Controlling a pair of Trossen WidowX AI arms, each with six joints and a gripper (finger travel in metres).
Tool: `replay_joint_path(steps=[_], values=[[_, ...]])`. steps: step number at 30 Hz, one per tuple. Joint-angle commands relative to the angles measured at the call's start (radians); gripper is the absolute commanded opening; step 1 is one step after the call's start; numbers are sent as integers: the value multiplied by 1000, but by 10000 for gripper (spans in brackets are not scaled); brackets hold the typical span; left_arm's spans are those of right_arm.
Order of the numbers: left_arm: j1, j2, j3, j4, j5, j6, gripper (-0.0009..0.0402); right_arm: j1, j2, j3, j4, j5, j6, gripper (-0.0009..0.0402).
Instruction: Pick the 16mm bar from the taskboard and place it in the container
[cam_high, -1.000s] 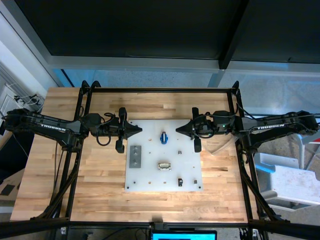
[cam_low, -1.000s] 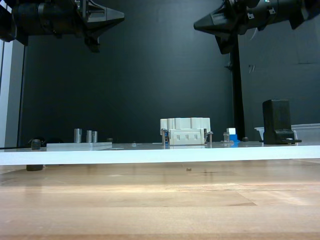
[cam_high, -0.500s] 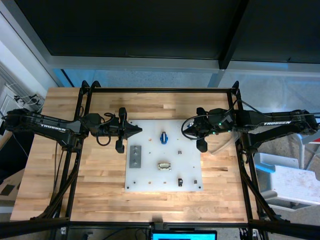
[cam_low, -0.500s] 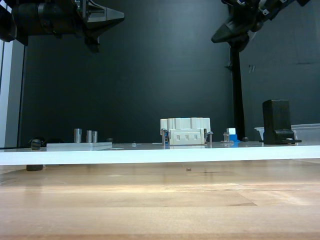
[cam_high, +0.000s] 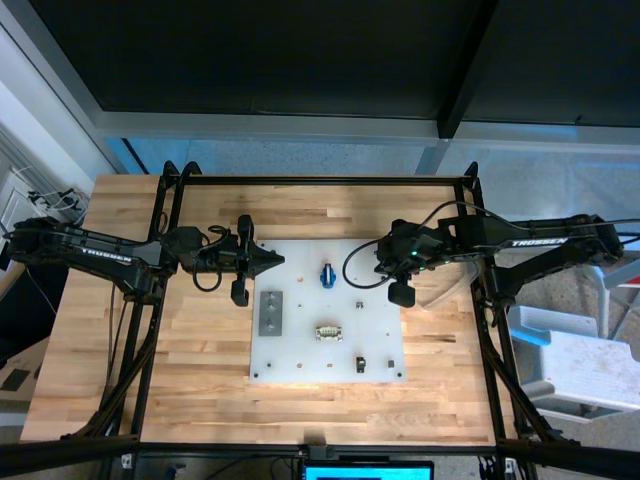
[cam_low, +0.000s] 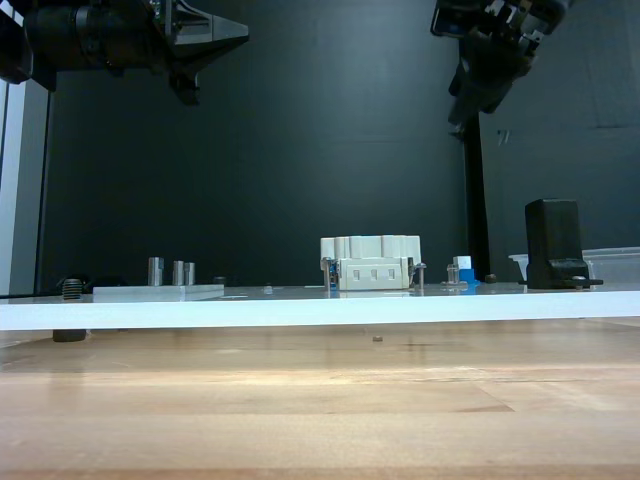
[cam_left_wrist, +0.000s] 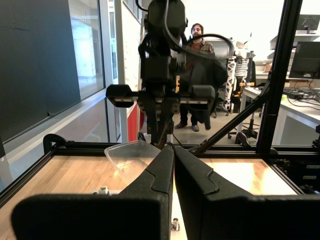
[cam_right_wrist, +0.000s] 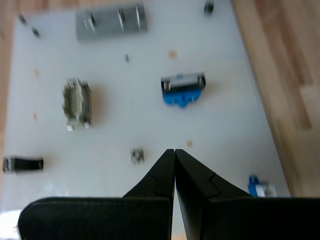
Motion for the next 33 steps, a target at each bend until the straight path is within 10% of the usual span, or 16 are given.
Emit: replay_joint_path(steps=[1, 33], values=[[0, 0, 0, 0, 0, 0, 0, 7, 45, 41, -80, -2, 8, 0], [0, 0, 0, 0, 0, 0, 0, 230, 176, 127, -309, -4, 179, 0]])
